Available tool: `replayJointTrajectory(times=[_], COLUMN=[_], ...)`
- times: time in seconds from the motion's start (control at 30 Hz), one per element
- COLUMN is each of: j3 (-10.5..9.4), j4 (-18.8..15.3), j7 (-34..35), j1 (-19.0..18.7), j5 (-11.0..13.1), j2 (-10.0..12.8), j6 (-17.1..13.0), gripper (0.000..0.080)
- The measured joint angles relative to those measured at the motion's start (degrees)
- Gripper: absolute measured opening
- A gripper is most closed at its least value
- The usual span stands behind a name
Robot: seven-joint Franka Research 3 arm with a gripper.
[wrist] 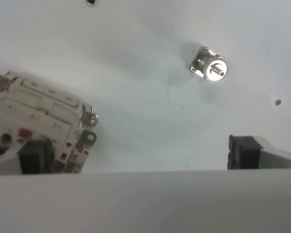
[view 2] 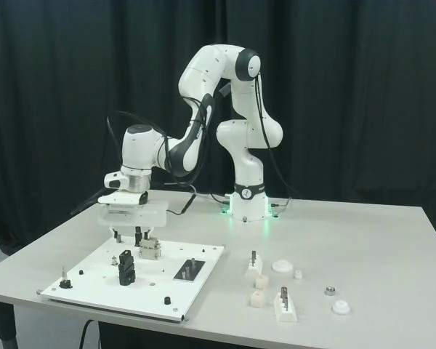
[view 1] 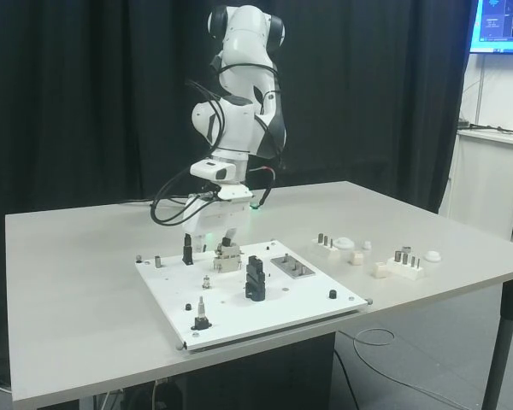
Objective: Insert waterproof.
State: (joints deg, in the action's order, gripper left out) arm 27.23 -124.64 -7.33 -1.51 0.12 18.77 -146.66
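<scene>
A small shiny metal round connector (wrist: 209, 68) on a square flange stands on the white board (wrist: 136, 97), apart from both fingers. My gripper (wrist: 138, 155) hangs open just above the board, its black fingertips (wrist: 242, 151) spread wide with nothing between them. A grey-white multi-pin connector block (wrist: 39, 131) sits beside one fingertip. In the first room view the gripper (view 1: 207, 250) hovers over the board's (view 1: 308, 312) back left part, with the block (view 1: 228, 260) next to it and the round connector (view 1: 207, 280) just in front. The second room view shows the gripper (view 2: 128, 236) by the block (view 2: 151, 249).
On the board stand a black upright piece (view 1: 255, 278) (view 2: 125, 269), a thin post on a black base (view 1: 202, 314) (view 2: 64, 275) and a grey slotted plate (view 1: 292, 268) (view 2: 189, 269). Several loose white parts (view 1: 385, 256) (view 2: 276, 291) lie on the grey table beside the board.
</scene>
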Motion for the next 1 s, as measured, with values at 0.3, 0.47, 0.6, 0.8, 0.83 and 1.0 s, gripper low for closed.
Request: replayJointTrajectory(times=[0.3, 0.47, 0.6, 0.8, 0.83, 1.0], j3=[0.20, 0.22, 0.24, 0.29, 0.30, 0.33], j4=[-0.11, -0.11, -0.12, -0.16, -0.18, -0.27], j7=[-0.45, -0.61, -0.61, -0.61, -0.61, -0.71], j1=[0.04, 0.04, 0.04, 0.04, 0.04, 0.04], j5=[0.33, 0.41, 0.45, 0.69, 0.72, 0.89], j2=[0.00, 0.00, 0.00, 0.00, -0.01, -0.03], j6=[-0.34, -0.37, -0.37, -0.38, -0.37, -0.39], gripper=[0.0800, 0.0800, 0.0800, 0.0800, 0.0800, 0.0800])
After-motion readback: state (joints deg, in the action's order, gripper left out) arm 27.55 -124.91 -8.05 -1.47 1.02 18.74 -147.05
